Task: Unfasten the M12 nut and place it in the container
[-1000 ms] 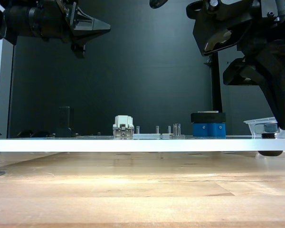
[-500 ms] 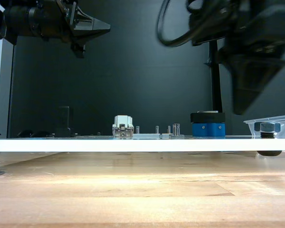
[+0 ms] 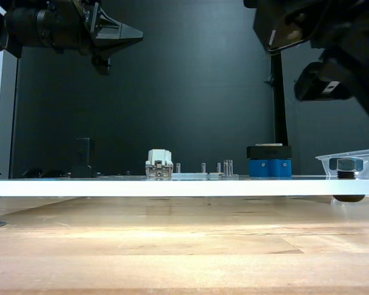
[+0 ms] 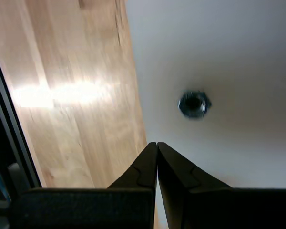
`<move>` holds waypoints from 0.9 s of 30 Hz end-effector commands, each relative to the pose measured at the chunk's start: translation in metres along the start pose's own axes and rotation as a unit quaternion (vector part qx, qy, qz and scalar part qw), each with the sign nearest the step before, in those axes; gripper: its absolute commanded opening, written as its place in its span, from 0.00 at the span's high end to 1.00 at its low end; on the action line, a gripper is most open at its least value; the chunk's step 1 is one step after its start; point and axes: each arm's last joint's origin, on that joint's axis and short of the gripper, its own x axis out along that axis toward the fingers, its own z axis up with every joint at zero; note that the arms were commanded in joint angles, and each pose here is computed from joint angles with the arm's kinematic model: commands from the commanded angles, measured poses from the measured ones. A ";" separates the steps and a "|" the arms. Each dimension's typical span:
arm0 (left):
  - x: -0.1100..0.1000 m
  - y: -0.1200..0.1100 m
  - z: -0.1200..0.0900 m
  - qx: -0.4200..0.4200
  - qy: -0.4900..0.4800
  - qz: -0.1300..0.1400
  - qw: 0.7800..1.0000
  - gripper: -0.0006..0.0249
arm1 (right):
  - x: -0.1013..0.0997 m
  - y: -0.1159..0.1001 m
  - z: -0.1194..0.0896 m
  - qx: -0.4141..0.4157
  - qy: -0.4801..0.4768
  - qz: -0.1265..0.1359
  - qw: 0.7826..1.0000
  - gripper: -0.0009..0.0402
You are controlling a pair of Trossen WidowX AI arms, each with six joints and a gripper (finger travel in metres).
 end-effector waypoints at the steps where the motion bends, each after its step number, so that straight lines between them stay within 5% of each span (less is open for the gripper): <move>1: 0.000 0.000 0.000 0.000 0.000 0.000 1.000 0.98 | 0.007 0.001 0.002 -0.003 -0.001 -0.005 1.000 0.98; 15: 0.000 0.000 0.000 0.000 0.000 0.000 1.000 0.97 | 0.020 -0.001 0.005 -0.008 -0.009 -0.038 0.999 0.98; 17: 0.000 0.000 0.000 0.000 0.000 0.000 1.000 0.98 | 0.019 -0.004 0.005 -0.005 -0.019 -0.070 0.997 0.98; 20: 0.000 0.000 0.000 0.000 0.000 0.000 1.000 0.98 | 0.010 -0.013 0.000 0.046 -0.057 -0.170 0.983 0.98; 27: 0.000 0.000 0.000 0.000 0.000 0.000 1.000 0.98 | 0.004 -0.015 -0.004 0.049 -0.041 -0.170 0.983 0.98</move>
